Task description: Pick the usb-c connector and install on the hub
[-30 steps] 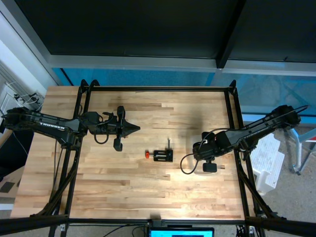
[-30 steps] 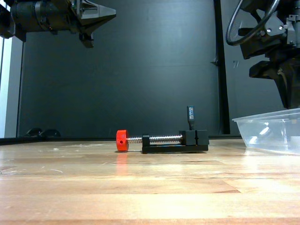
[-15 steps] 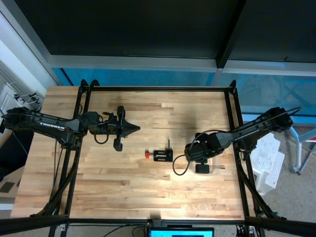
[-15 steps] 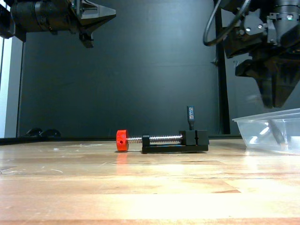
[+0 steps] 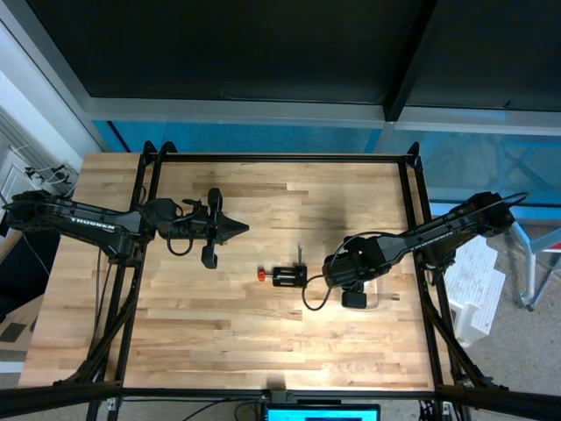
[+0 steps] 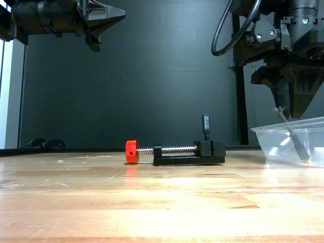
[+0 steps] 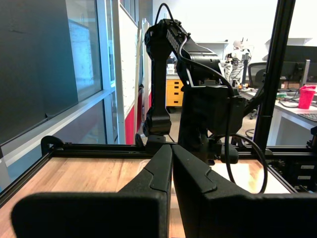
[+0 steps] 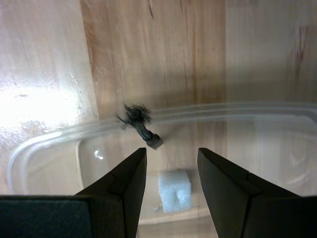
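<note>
The hub [image 5: 289,277] is a small black block with a red-orange knob [image 6: 131,151] and a thin grey stem [image 6: 205,124], standing mid-table. The usb-c connector [image 8: 174,189], a tiny whitish piece, lies inside a clear plastic tray [image 6: 283,132]. My right gripper [image 8: 172,151] hangs open above the tray, fingers either side of the connector and apart from it. In the low view the right gripper [image 6: 292,107] points down just above the tray rim. My left gripper [image 5: 238,228] is shut and empty, held high at the table's left, away from the hub.
A dark stub with a frayed end [image 8: 142,127] lies in the tray beside the connector and leans on the tray wall [image 6: 292,134]. The tray [image 5: 379,287] sits right of the hub. A black frame [image 5: 280,159] borders the wooden table.
The right arm has swung left toward the hub, bringing its gripper over the tray. The left arm and the hub have not moved.
</note>
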`<state>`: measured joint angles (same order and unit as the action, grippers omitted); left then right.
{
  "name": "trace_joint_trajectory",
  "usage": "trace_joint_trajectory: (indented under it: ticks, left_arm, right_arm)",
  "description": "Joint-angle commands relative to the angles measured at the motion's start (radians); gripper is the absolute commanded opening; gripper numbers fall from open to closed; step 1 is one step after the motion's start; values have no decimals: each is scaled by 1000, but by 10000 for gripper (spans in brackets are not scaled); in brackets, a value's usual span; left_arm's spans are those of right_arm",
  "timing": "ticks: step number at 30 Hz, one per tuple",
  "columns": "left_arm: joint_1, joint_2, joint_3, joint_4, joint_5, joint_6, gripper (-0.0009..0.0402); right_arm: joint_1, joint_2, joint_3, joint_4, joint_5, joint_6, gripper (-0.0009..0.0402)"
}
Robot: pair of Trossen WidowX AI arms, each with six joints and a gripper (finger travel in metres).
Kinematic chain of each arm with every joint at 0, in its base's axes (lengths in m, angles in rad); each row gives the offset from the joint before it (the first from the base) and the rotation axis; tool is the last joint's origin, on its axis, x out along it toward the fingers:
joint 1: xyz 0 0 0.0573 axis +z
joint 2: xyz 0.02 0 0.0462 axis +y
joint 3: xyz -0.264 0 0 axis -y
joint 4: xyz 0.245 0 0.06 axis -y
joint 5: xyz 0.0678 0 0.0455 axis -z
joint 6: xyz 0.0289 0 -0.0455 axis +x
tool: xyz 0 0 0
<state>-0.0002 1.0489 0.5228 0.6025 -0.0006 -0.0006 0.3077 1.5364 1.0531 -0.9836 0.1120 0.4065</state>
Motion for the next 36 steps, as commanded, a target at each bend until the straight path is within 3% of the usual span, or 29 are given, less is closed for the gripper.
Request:
trace_joint_trajectory:
  ticks: [1, 28, 32, 36]
  left_arm:
    - [0, 0, 0, 0, 0, 0, 0]
    - [0, 0, 0, 0, 0, 0, 0]
    - [0, 0, 0, 0, 0, 0, 0]
    - [0, 0, 0, 0, 0, 0, 0]
  right_arm:
    - [0, -18, -17, 2, 0, 6, 142]
    - [7, -63, -56, 22, 0, -25, 142]
    - [16, -63, -61, 47, -35, -87, 142]
    - [23, -63, -83, 98, -35, -135, 142]
